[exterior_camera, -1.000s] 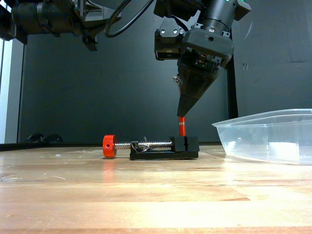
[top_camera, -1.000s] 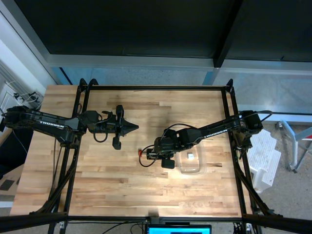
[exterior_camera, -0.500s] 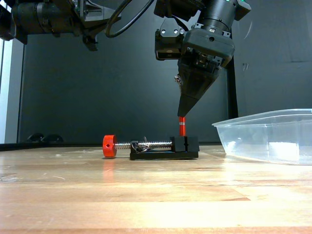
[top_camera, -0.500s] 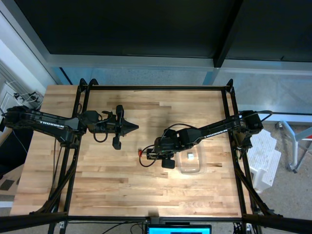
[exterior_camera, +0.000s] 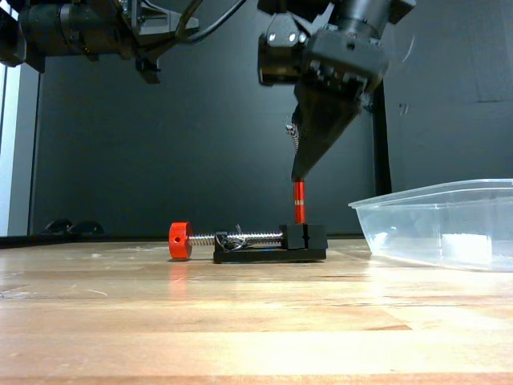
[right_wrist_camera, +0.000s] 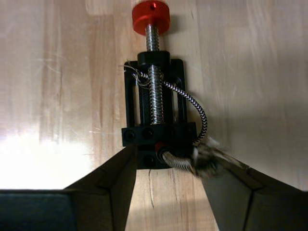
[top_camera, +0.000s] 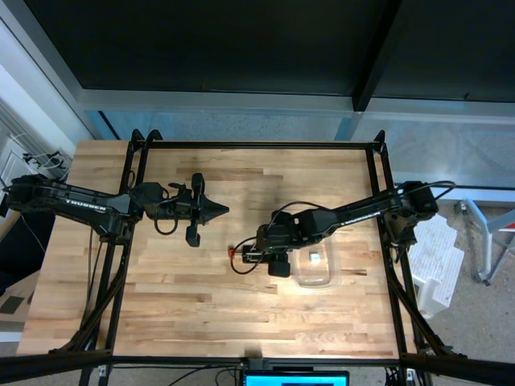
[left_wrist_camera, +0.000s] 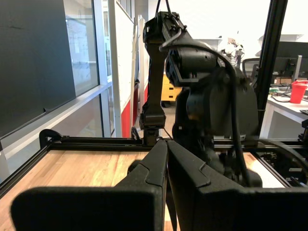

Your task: Pick the RCA connector and install on taskboard

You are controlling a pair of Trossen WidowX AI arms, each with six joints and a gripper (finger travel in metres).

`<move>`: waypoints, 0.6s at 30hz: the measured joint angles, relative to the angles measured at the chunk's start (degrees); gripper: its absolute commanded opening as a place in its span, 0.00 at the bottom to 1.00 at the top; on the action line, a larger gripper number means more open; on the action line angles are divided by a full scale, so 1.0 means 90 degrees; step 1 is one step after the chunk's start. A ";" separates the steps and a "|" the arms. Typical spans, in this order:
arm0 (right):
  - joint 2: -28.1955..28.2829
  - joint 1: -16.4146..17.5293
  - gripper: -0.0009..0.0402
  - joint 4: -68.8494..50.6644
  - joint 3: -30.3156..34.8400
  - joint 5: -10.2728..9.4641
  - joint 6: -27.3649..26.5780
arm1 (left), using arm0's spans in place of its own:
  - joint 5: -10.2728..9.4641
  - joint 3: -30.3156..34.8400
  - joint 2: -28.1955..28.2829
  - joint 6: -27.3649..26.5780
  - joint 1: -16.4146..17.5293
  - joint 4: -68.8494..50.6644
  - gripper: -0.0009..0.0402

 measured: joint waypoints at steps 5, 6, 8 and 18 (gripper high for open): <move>-0.0253 0.0000 0.49 -0.0289 0.0002 0.0005 -0.0022 | -0.0002 0.0000 0.0000 0.0000 0.0000 0.0000 0.02; -0.0301 0.0002 0.49 -0.0330 0.0002 0.0005 -0.0022 | 0.0000 0.0000 0.0000 -0.0002 0.0000 0.0000 0.02; -0.0406 0.0002 0.49 -0.0357 0.0007 0.0005 -0.0022 | 0.0000 0.0000 0.0000 0.0000 0.0000 -0.0002 0.02; -0.0512 0.0015 0.46 -0.0396 0.0007 0.0058 -0.0022 | 0.0000 -0.0002 0.0000 0.0000 0.0000 0.0000 0.02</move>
